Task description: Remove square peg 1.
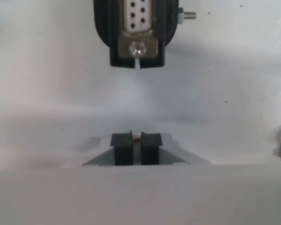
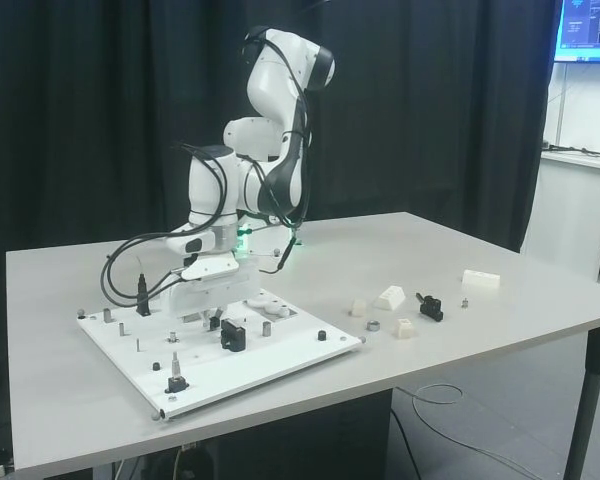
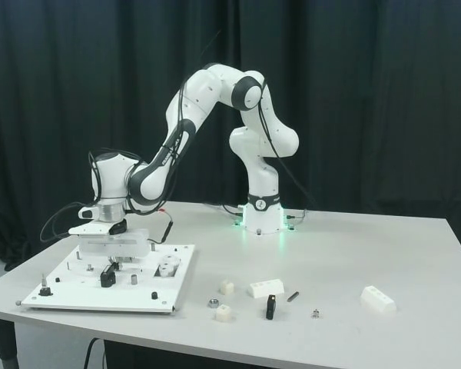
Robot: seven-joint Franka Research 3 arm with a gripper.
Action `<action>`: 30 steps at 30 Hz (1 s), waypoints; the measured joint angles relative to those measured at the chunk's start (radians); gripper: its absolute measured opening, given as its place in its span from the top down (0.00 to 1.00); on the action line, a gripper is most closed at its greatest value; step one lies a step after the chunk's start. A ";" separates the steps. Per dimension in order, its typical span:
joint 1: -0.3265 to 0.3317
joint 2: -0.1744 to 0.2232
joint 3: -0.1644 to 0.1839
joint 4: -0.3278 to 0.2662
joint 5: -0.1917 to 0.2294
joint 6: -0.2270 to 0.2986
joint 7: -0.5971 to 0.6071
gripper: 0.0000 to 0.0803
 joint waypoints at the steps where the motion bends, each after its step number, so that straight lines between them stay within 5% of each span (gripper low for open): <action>1: -0.001 0.000 0.000 0.001 0.001 -0.002 -0.004 0.96; 30: -0.007 -0.032 -0.016 0.027 0.016 -0.081 -0.030 0.96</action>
